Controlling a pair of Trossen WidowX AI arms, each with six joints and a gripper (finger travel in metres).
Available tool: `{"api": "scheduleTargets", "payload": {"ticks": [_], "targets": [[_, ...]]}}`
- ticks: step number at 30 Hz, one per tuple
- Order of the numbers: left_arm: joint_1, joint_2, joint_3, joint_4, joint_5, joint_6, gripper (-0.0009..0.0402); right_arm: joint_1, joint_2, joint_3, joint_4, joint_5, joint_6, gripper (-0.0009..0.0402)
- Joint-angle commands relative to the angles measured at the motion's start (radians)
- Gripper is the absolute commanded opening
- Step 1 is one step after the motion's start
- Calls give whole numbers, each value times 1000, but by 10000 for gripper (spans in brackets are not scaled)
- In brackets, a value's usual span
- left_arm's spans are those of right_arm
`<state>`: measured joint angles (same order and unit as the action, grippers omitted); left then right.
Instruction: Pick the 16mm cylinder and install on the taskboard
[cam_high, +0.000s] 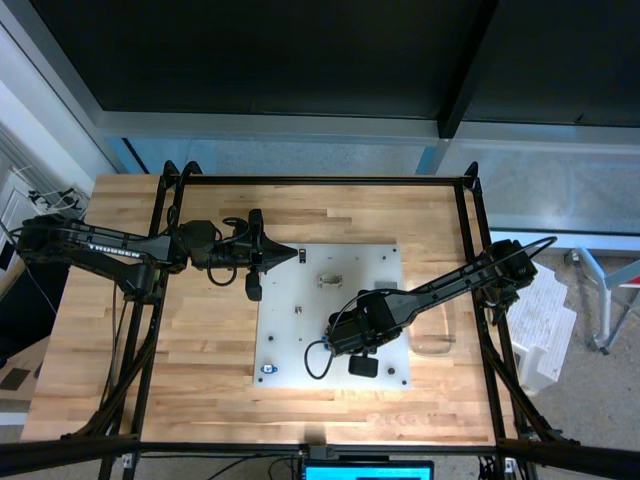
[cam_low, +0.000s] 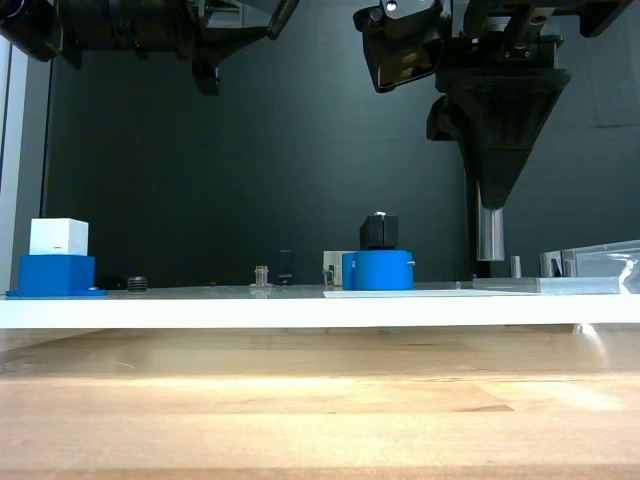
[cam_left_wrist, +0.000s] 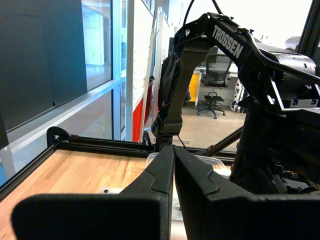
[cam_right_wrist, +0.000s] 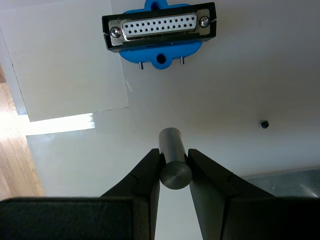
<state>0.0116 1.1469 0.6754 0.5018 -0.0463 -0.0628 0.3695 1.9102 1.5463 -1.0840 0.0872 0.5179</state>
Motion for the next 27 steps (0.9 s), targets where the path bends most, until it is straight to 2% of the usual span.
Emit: {"api": "scheduleTargets", "payload": {"ticks": [1, 27], "targets": [[0, 0, 0, 1, 0, 0, 0, 0, 0, -6, 2, 0, -2, 0], [0, 0, 0, 1, 0, 0, 0, 0, 0, -48, 47, 3, -2, 0]]}}
